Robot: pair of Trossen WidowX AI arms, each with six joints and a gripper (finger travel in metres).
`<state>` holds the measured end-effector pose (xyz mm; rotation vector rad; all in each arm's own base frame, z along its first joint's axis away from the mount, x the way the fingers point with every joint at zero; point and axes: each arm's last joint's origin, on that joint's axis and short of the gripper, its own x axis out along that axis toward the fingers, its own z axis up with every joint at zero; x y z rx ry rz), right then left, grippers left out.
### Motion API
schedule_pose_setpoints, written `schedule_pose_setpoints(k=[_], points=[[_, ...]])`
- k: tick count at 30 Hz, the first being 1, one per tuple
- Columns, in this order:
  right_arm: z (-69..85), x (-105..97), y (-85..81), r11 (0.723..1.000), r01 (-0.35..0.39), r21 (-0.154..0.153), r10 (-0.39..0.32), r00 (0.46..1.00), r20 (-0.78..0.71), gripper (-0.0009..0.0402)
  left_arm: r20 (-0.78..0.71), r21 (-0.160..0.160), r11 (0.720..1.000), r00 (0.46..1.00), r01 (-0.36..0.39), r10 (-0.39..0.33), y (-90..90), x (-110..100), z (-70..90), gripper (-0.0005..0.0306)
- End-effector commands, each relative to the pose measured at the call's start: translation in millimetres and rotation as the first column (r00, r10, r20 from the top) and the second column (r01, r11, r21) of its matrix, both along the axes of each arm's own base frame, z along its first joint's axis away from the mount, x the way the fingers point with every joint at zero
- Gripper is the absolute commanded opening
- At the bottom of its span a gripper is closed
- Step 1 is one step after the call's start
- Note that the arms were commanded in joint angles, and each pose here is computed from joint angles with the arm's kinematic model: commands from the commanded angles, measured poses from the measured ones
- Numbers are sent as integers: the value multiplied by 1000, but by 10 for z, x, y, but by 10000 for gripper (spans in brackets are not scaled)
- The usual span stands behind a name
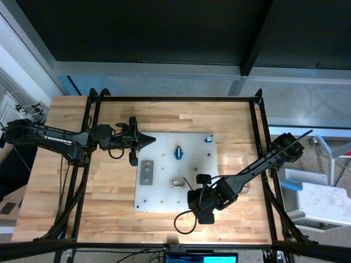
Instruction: Remove the USB connector from the USB hub and place in the container
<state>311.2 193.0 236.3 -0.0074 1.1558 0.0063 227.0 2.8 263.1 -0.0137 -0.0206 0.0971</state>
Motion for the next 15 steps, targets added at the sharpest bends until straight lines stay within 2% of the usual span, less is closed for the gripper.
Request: schedule_pose_setpoints(k=[1, 15], points=[[-7, -14, -5, 1000, -3, -4, 3, 1000, -15, 0, 0, 0, 1000, 1000, 0, 0, 0, 0, 0, 1], [43, -36, 14, 1000, 16, 0, -16, 999, 33, 0, 0, 0, 1000, 1000, 0, 0, 1, 0, 0, 1]])
